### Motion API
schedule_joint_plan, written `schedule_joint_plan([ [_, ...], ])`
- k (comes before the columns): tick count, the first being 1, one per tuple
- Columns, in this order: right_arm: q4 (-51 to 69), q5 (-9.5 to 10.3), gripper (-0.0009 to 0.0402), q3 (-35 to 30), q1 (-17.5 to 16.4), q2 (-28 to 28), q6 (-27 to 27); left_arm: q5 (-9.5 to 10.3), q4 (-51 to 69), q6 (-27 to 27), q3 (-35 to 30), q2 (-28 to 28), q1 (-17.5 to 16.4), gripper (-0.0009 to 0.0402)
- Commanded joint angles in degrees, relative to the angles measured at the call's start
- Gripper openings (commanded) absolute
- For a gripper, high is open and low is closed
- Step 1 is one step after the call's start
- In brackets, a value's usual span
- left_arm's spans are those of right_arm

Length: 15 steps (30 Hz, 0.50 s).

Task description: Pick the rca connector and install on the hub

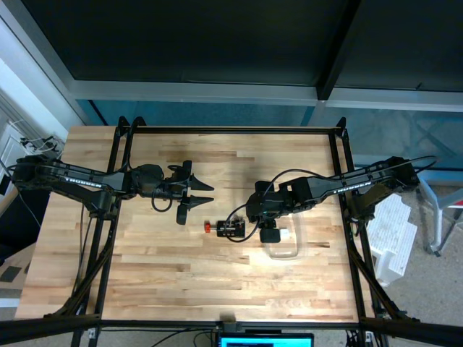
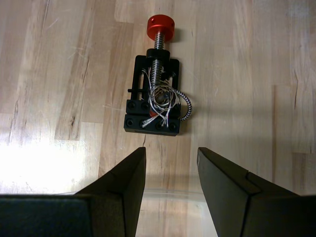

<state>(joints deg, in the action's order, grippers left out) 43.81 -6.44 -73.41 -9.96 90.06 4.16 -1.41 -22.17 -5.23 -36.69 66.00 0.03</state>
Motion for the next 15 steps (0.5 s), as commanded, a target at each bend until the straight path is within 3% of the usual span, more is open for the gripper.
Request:
schedule_joint_plan([
  [1, -1.9, -0.02, 0.0127, 1.3, 0.7, -2.1, -0.2, 0.0, 0.0, 0.0, 0.0, 0.0, 0.0, 0.014],
  [15, -27.1, 0.66, -0.0003, 17.8, 8.8, -22.6, -1.0, 0.0, 0.0, 0.0, 0.0, 0.0, 0.0, 0.014],
])
